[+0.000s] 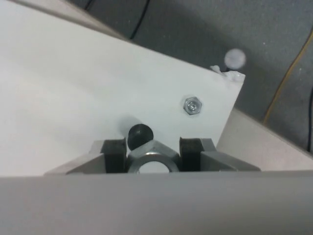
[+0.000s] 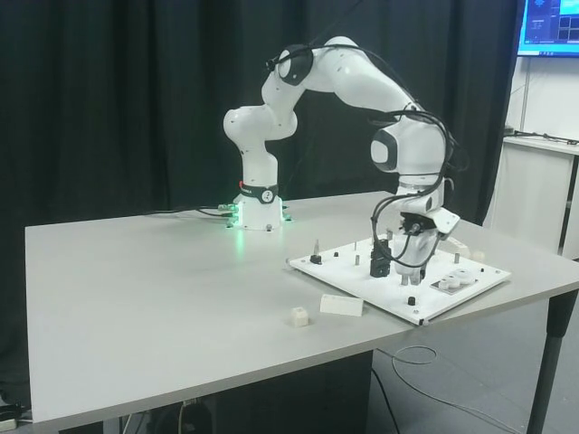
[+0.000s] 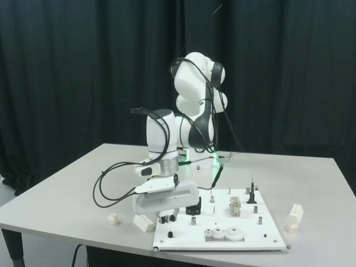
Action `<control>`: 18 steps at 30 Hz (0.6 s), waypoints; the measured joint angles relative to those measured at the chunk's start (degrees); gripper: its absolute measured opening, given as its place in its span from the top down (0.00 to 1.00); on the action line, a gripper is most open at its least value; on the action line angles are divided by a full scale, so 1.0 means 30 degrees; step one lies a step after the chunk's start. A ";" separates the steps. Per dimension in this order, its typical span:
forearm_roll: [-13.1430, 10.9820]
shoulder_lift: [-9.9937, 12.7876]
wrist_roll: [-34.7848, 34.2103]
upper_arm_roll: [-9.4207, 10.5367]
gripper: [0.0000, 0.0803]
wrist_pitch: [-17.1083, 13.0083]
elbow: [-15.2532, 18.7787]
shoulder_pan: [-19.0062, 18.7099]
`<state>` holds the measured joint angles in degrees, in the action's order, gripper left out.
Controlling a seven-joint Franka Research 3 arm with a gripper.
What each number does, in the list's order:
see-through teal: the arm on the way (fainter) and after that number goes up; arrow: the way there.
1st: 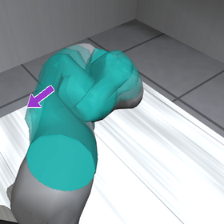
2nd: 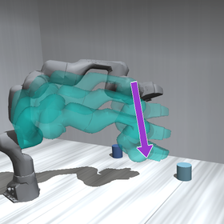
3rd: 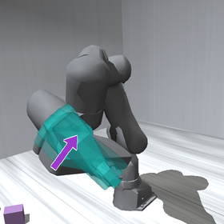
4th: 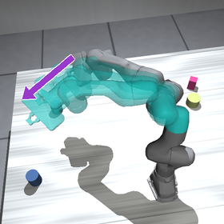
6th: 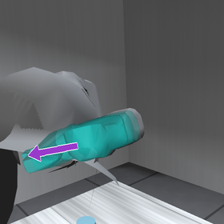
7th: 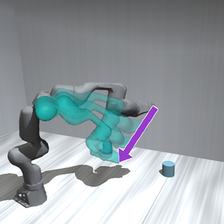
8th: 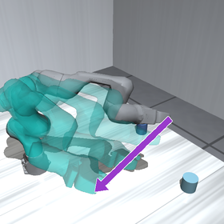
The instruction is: Place bolt 4.
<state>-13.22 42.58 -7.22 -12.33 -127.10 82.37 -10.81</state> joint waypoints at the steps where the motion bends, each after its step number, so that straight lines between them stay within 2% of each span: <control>1: -0.0010 -0.0015 -0.0036 -0.0010 0.72 0.0002 0.0000 0.0000; 18: -0.0090 -0.0069 -0.0465 -0.0017 0.72 0.0007 0.0000 -0.0027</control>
<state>-13.49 42.37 -8.61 -12.38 -127.08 82.37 -10.89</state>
